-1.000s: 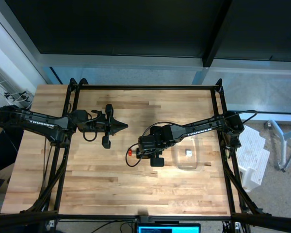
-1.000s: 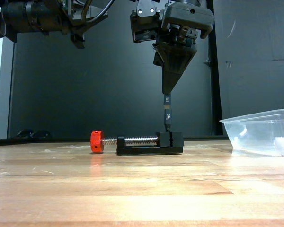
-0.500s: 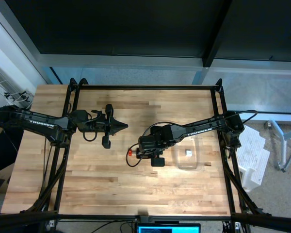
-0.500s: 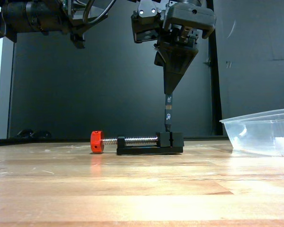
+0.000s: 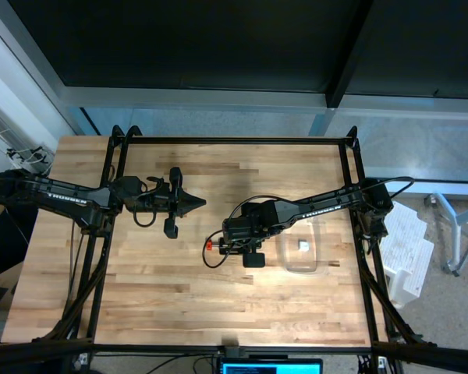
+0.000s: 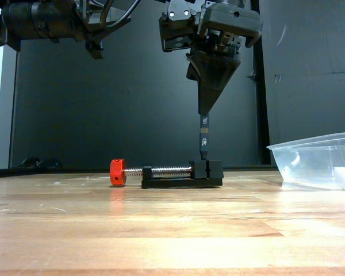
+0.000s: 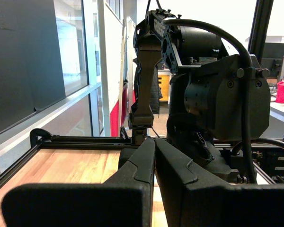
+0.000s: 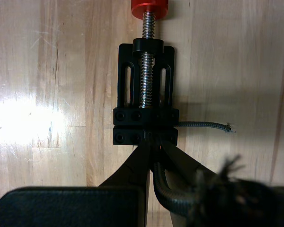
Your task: Pick the USB-C connector and install on taskboard
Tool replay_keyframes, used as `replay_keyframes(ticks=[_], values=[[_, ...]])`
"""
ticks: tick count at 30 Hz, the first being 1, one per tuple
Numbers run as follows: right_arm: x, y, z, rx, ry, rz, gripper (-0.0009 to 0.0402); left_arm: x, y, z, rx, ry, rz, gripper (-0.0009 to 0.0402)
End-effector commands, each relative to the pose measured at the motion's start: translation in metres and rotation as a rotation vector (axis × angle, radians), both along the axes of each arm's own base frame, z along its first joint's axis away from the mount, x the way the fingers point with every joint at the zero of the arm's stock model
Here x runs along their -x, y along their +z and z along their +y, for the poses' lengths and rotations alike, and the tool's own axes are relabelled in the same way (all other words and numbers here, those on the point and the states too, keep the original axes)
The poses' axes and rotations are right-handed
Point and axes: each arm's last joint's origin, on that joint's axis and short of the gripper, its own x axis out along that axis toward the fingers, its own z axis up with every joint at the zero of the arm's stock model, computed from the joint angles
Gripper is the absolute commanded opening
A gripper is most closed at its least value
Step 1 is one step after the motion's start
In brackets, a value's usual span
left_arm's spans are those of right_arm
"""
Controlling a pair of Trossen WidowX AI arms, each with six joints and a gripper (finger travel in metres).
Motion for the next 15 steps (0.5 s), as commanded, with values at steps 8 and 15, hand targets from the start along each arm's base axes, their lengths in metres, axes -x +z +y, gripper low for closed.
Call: replay_keyframes(ticks=[8, 15], values=[[-0.0004, 0.0006, 0.0004, -0.007, 0.007, -0.006, 0.0, -0.0001, 0.0, 0.0001, 0.0, 0.0, 0.0, 0.0], [-0.0003, 0.0009, 0.0004, -0.005, 0.01, -0.006, 0.0, 0.0, 0.0, 0.0, 0.0, 0.0, 0.0, 0.0]])
